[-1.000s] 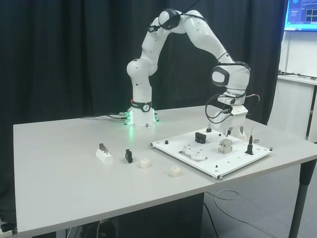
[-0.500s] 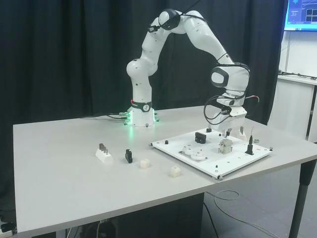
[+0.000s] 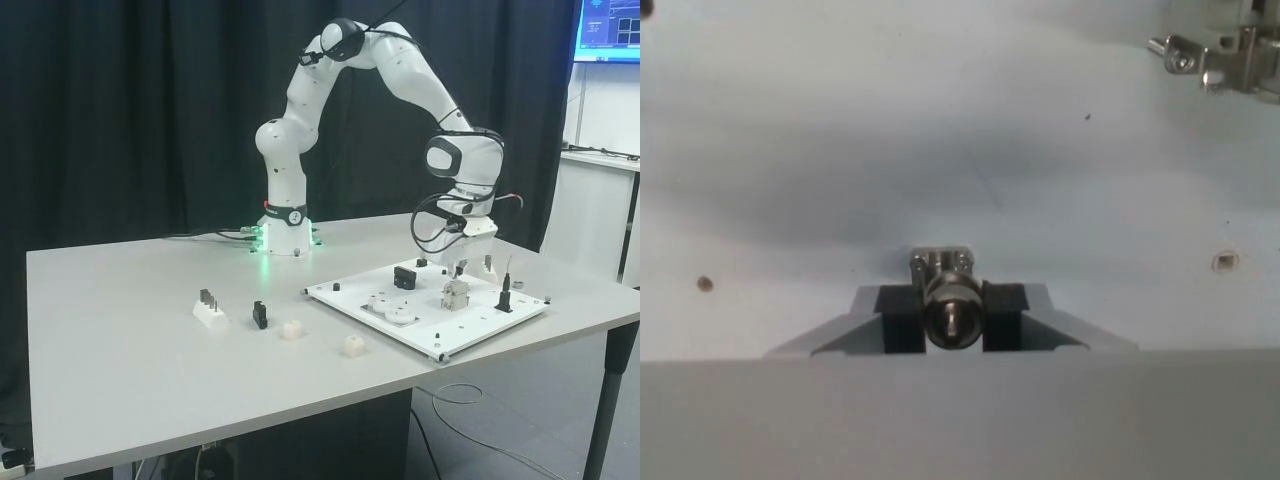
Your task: Insert BNC.
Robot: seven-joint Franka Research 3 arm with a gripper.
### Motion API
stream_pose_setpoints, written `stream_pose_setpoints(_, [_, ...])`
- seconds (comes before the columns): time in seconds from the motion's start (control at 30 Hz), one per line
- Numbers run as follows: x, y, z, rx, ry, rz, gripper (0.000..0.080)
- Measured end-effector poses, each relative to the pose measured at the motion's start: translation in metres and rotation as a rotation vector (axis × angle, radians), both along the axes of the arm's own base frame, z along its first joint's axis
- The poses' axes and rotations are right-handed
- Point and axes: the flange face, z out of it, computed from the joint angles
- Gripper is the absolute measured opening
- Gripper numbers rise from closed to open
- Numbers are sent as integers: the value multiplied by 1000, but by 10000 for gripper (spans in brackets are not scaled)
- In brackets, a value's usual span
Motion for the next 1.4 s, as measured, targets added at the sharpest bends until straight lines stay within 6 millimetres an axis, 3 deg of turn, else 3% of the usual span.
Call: stream_pose_setpoints(1.4, [-4,5,-10,-7,16,10,117])
